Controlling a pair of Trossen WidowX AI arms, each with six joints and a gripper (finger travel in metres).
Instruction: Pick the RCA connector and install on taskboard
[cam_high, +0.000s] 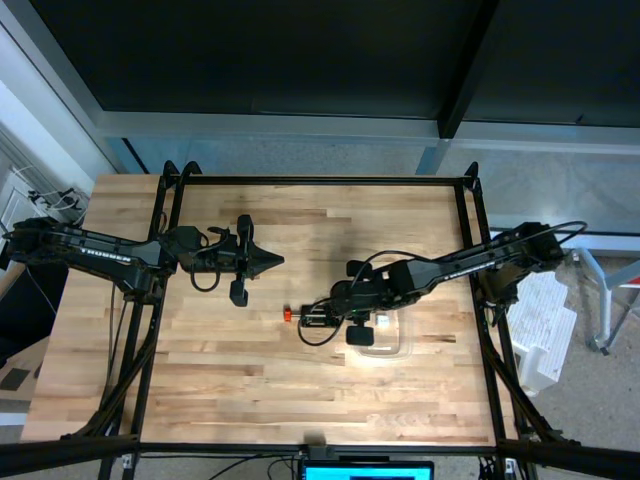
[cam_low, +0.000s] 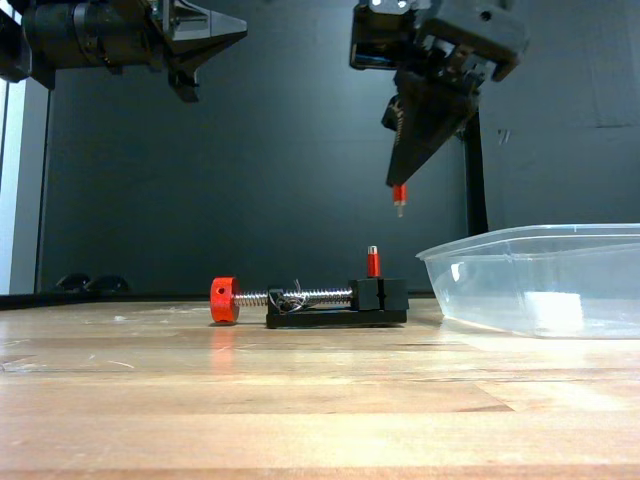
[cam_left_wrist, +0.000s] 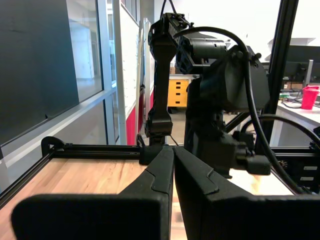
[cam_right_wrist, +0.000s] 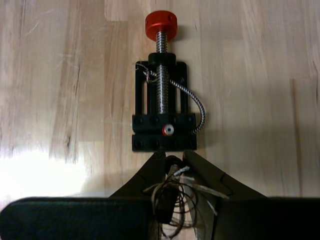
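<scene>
The taskboard (cam_low: 335, 301) is a small black block lying on the wood, with a threaded rod, a red knob (cam_low: 224, 299) at its left end and a short red post (cam_low: 372, 261) standing on top. My right gripper (cam_low: 398, 184) points down above that post, shut on the RCA connector (cam_low: 399, 197), a tiny red-and-silver piece that hangs clear of the board. The right wrist view shows the connector (cam_right_wrist: 172, 171) with thin wires pinched just short of the taskboard (cam_right_wrist: 162, 122). My left gripper (cam_high: 272, 261) hovers shut and empty, away to the left of the board.
A clear plastic tray (cam_low: 540, 275) sits on the table right beside the taskboard, under the right arm (cam_high: 460, 262). A black frame (cam_high: 320, 181) runs around the table edges. A thin braided wire (cam_right_wrist: 195, 102) loops off the board's side.
</scene>
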